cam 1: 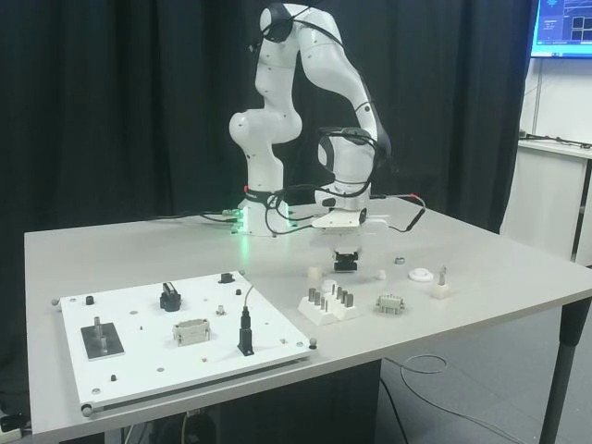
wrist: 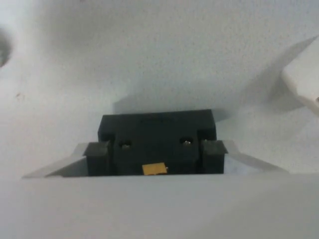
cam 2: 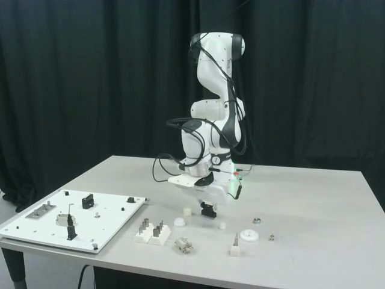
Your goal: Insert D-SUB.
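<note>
Claw [cam 1: 346,265] gripping black connector [wrist: 157,142], white block [cam 1: 314,274] just beside

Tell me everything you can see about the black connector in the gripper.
The black connector is a blocky, matte, plastic-looking part with two small screws on its face and a small metal tab at one edge. It sits clamped between the gripper fingers, held just above the grey table, between the arm's base and the loose white parts.

Place: a robotics lab
Signs: black curtains [cam 2: 90,78], white arm [cam 1: 305,102] bolted on grey tabletop [cam 2: 313,198], wall screen [cam 1: 562,28]
</note>
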{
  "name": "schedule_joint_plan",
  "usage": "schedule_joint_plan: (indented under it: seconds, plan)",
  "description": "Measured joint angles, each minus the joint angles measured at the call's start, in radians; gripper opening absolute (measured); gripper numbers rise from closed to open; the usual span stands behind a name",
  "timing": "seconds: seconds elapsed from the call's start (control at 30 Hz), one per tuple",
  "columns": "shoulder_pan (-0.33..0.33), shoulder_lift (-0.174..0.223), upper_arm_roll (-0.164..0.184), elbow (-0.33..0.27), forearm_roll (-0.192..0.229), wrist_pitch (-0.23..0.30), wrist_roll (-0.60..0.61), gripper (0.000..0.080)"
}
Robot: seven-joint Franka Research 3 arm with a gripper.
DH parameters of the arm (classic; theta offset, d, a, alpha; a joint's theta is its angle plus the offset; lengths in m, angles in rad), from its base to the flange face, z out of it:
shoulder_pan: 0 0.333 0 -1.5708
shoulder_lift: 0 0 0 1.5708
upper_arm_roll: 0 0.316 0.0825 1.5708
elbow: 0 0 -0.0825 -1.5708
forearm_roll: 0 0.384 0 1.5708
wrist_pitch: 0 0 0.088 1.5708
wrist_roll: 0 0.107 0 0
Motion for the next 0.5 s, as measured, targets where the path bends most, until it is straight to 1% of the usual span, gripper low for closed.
schedule_joint_plan:
  seconds: [0.23, 0.5]
  plan:
    - [-0.001, -0.019, -0.008, 0.000, -0.001, -0.004, 0.000, 0.0382]
    - [-0.001, -0.025, -0.015, 0.000, -0.004, -0.005, -0.002, 0.0381]
